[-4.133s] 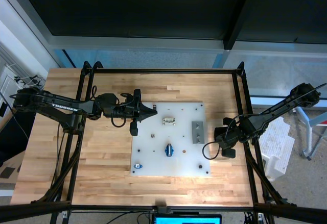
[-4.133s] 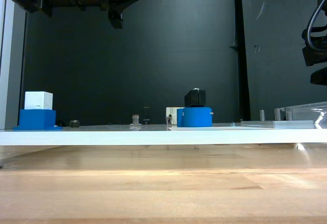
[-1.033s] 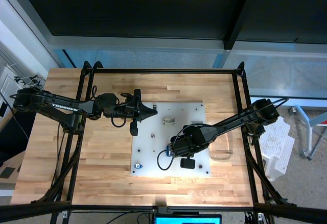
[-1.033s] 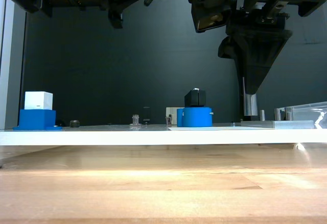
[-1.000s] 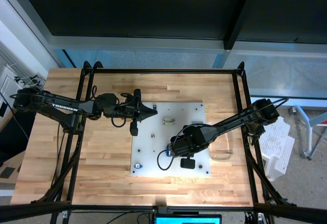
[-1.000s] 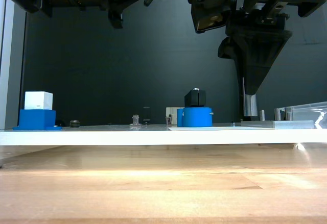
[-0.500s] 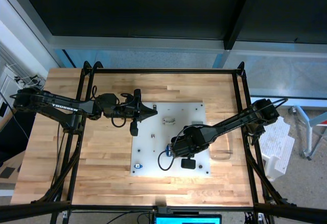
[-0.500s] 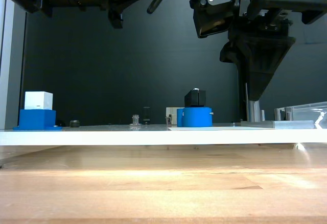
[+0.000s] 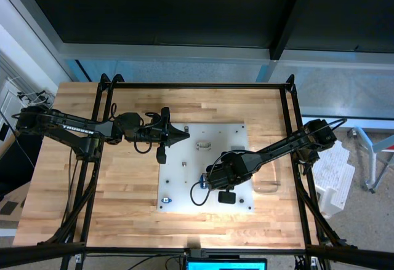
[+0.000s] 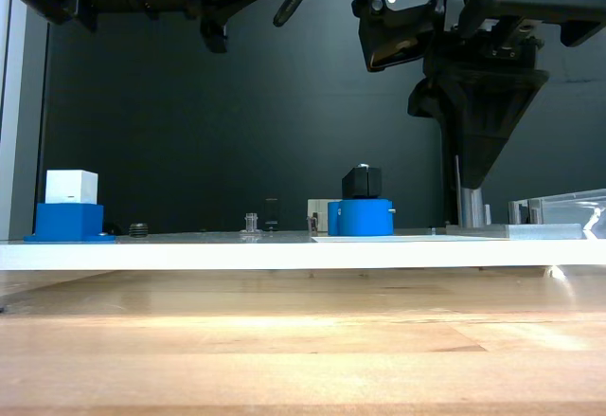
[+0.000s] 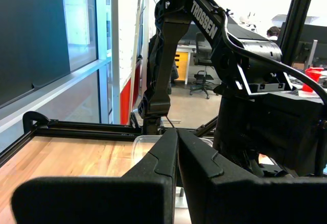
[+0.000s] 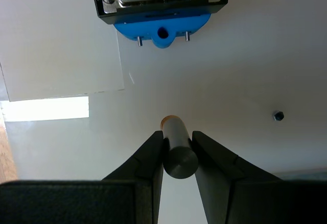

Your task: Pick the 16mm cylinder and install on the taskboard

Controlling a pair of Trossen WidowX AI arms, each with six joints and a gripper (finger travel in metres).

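The 16mm cylinder (image 12: 176, 145), a short silvery peg, stands upright between the fingers of my right gripper (image 12: 177, 152), which is shut on it. It hangs over the white taskboard (image 9: 184, 190) beside a blue fitting, with my right gripper (image 9: 217, 181) near the board's middle. In the low view the cylinder (image 10: 470, 208) reaches down to about the board's surface; whether it touches I cannot tell. A copper-rimmed hole (image 12: 169, 118) shows just at its lower end. My left gripper (image 9: 184, 134) hovers shut above the board's far left edge, holding nothing.
A clear plastic tray (image 9: 269, 178) lies right of the board, under the right arm. On the board are a silver connector (image 9: 202, 144), a blue fitting (image 9: 166, 201) at the near left corner, and a blue round fitting (image 10: 365, 217). A black frame surrounds the table.
My right arm swung in from the tray side to over the board with the cylinder. Over the last second it lowered the cylinder and shifted slightly right. The left arm stayed still.
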